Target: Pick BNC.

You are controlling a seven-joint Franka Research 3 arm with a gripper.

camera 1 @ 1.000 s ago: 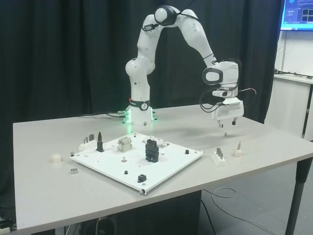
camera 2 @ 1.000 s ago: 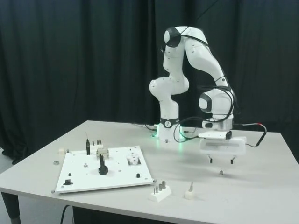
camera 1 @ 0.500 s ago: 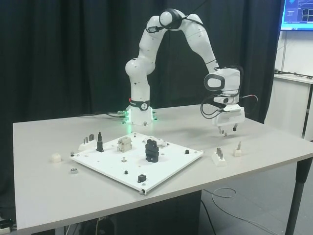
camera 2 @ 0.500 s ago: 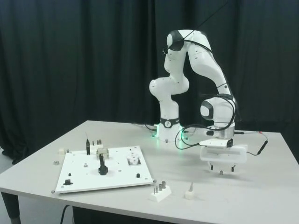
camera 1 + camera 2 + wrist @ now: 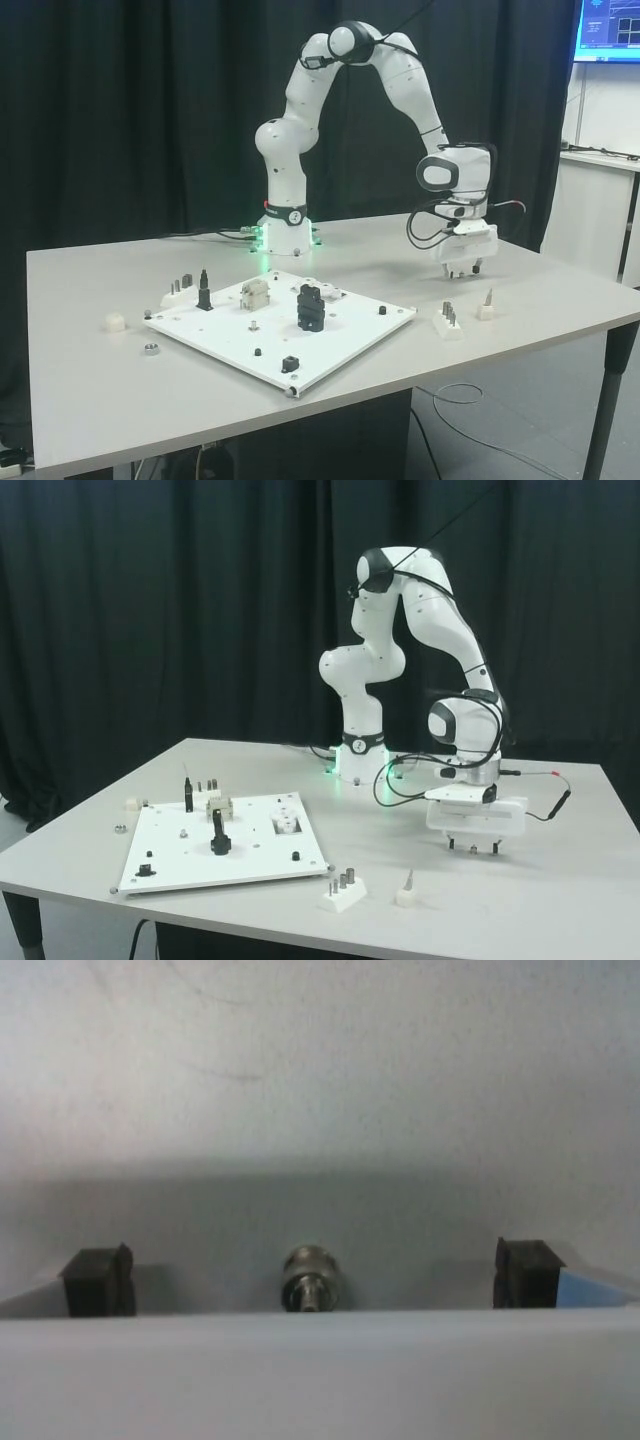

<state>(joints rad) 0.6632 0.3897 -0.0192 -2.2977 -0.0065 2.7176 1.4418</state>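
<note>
The BNC connector (image 5: 310, 1281) is a small grey metal plug standing on the grey table (image 5: 320, 1080), seen end-on in the wrist view. My gripper (image 5: 312, 1278) is open and lowered around it, with one black fingertip (image 5: 98, 1281) on each side and wide gaps to the plug. In the room views the gripper (image 5: 474, 848) sits just above the table at the right, and the BNC (image 5: 473, 849) shows between the fingers. From the first room view the gripper (image 5: 463, 270) hides most of the plug.
A white board (image 5: 285, 325) with black and grey parts lies on the table's left half. Near the gripper stand a small white block with grey pins (image 5: 342, 888) and a white holder with one pin (image 5: 406, 892). A white cap (image 5: 115, 322) and a nut (image 5: 151, 348) lie at the far left.
The arm has lowered the gripper from well above the table down around the BNC. The fingers stay open.
</note>
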